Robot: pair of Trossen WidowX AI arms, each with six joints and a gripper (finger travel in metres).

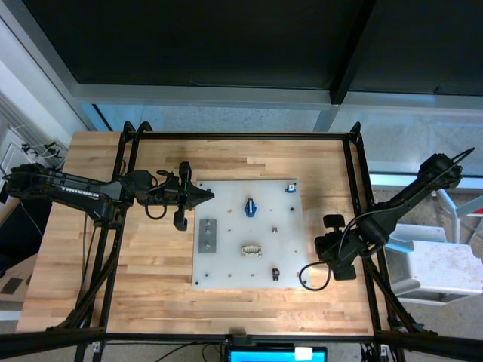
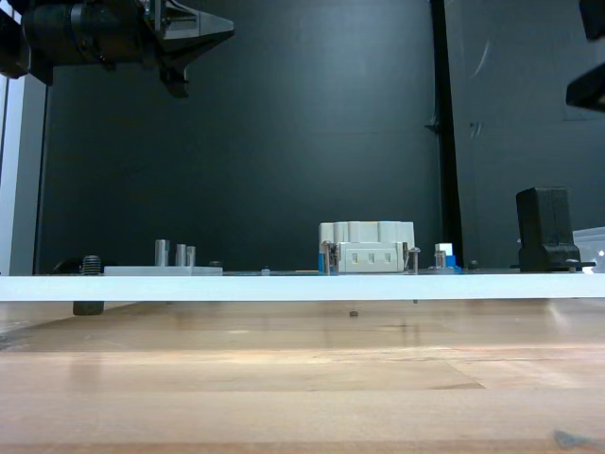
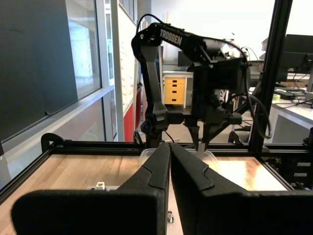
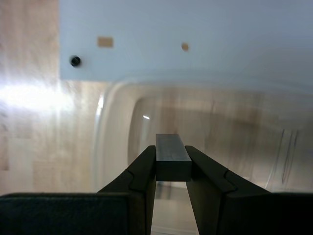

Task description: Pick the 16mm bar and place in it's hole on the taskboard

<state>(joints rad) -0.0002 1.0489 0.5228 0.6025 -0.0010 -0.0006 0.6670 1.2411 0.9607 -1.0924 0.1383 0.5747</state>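
A white square task board (image 1: 226,273) is shown on a light wooden table (image 1: 147,290). The black left gripper (image 1: 206,194) is held over its far-left corner, the black right gripper (image 1: 336,249) just off its right edge.

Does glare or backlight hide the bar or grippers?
Right wrist view: glare on the table, but the 16mm bar is plain, held in the right gripper over a clear tub. Left wrist view: backlit, left gripper dark, shut. High view: it hangs at the taskboard's left edge.
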